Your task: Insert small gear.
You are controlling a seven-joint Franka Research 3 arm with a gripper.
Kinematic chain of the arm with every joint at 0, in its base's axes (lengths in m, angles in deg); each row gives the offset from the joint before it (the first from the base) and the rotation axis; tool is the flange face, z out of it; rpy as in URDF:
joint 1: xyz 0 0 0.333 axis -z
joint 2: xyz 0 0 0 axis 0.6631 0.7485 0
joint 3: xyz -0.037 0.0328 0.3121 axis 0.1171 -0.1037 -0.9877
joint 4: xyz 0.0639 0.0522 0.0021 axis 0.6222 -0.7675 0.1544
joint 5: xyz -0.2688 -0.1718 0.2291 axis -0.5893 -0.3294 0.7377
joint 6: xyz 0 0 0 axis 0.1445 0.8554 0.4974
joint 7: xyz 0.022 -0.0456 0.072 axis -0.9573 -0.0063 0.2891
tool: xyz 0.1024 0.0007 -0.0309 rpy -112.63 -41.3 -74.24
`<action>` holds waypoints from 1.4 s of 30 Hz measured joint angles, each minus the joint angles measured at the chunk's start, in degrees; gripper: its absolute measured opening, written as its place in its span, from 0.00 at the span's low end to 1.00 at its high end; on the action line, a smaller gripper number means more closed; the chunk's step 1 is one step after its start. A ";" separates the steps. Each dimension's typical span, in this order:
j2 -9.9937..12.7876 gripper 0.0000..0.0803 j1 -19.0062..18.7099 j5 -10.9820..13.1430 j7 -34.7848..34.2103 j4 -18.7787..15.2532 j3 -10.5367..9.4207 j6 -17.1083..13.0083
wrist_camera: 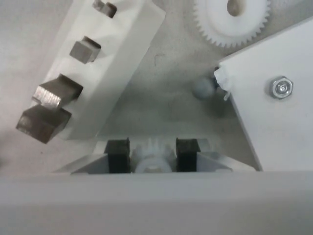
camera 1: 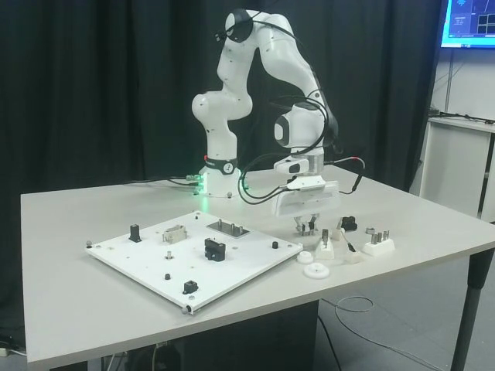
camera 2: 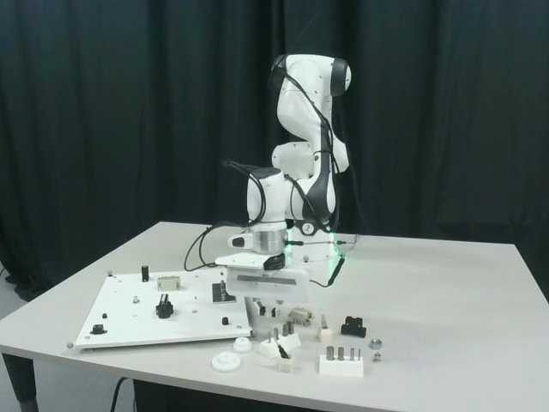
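Sitting between the jaws: small gear

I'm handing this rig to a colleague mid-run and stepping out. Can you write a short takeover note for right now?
Tool: shut on the small gear, which sits between the two black fingertips.
Position: the tool hangs above the grey table, off the edge of the white board, near the large gear and the white block with metal pegs.
Done: the small gear is picked up.
Left: carry it over the white board and insert it; no insertion has happened yet.
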 joint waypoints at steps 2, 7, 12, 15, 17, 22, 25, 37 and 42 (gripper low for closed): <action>0.00 0.25 0.00 0.00 0.16 0.02 0.07 0.00; 0.00 0.25 0.00 0.00 1.00 0.02 0.36 0.00; -0.01 0.25 0.00 -0.09 3.03 -0.04 1.08 0.00; -0.02 0.25 0.00 -0.14 4.72 -0.24 1.68 0.05; -0.07 0.25 0.00 -0.25 6.17 -0.46 2.14 0.12; -0.47 0.25 0.00 -0.36 10.27 -1.31 3.52 0.36; -1.15 0.25 0.00 -0.36 12.44 -2.30 4.41 0.49; -5.87 0.25 0.00 -0.36 18.53 -6.91 7.94 1.52; -7.45 0.25 0.00 -0.38 20.85 -8.31 9.18 1.52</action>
